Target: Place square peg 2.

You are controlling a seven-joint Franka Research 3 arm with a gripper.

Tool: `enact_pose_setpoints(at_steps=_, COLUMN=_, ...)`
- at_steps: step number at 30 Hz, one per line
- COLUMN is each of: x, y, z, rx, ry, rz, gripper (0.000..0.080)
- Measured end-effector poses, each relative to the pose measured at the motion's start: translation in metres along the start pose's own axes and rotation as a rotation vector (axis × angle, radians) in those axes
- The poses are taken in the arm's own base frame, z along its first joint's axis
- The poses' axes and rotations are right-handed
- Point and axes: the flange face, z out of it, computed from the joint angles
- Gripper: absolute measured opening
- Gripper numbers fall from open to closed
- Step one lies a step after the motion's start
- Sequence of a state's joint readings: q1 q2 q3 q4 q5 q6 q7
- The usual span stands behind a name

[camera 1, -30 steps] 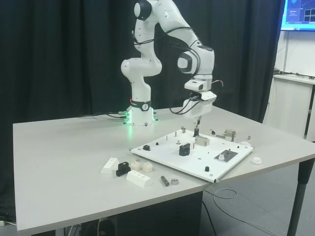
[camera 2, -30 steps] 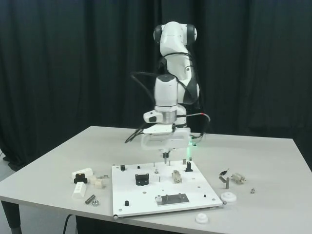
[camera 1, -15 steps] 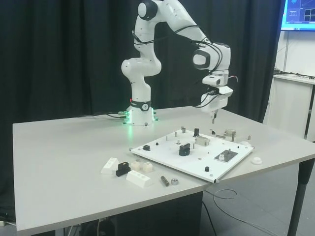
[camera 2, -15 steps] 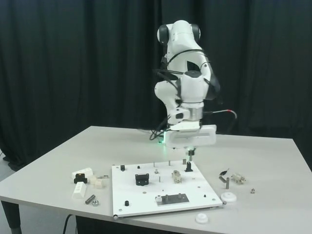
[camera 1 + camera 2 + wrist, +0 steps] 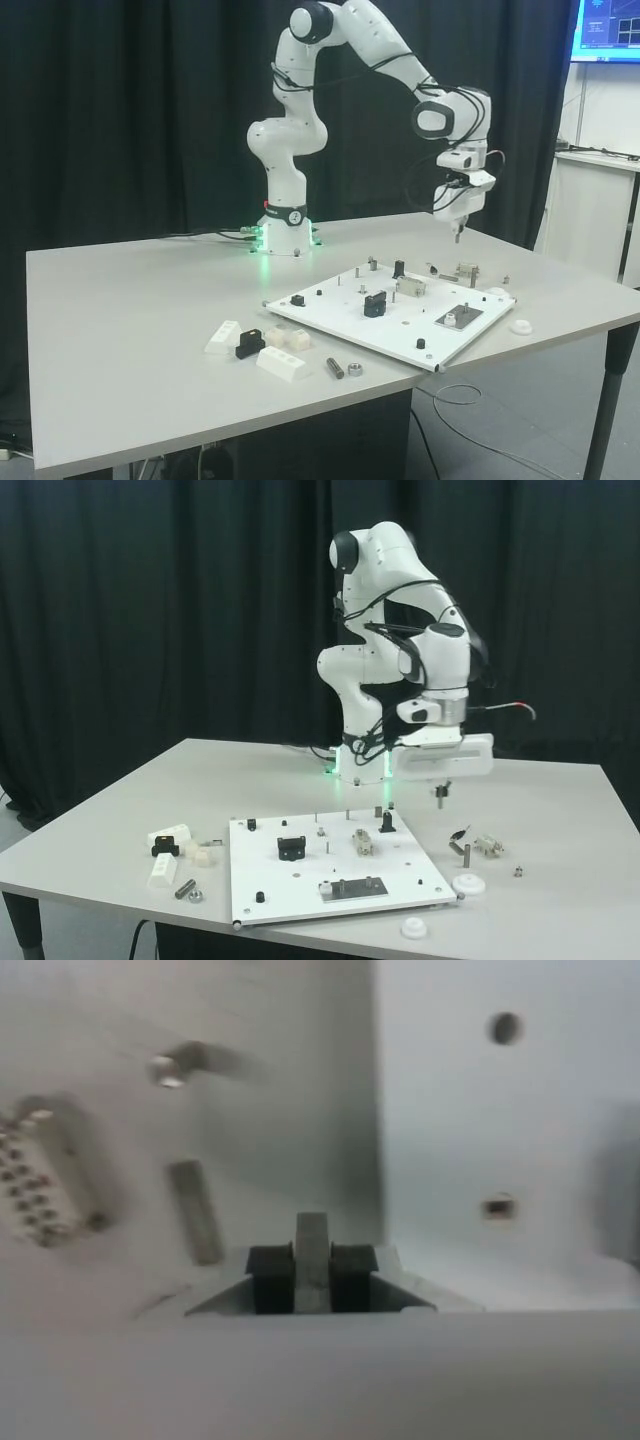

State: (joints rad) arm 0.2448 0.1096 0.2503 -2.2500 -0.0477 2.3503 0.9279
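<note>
Square peg 2 (image 5: 387,823) upright on far right part of white board (image 5: 300,890). Tool (image 5: 440,794) raised above worktop (image 5: 540,810) right of board, fingers nearly closed, nothing gripped.

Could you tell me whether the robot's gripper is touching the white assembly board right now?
Apart. The second room view shows the gripper hanging above the grey table, clear air beneath it, beyond the edge of the white assembly board.

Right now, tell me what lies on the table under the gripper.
Under the gripper, off the white board's edge, bare grey table. A small grey pin and a pinned connector lie close by. The jaws hide what sits directly beneath them.
</note>
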Motion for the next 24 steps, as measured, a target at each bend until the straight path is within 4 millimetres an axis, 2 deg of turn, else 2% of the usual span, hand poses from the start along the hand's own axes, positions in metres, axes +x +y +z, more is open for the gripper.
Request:
enact_pose_setpoints(at_steps=10, x=-0.020, y=-0.042, z=0.013, rx=0.019, ry=-0.011, rz=0.001, gripper=0.0073)
enact_pose_setpoints(at_steps=24, x=-0.026, y=-0.088, z=0.035, rx=0.022, ry=-0.006, rz=-0.023, gripper=0.0073)
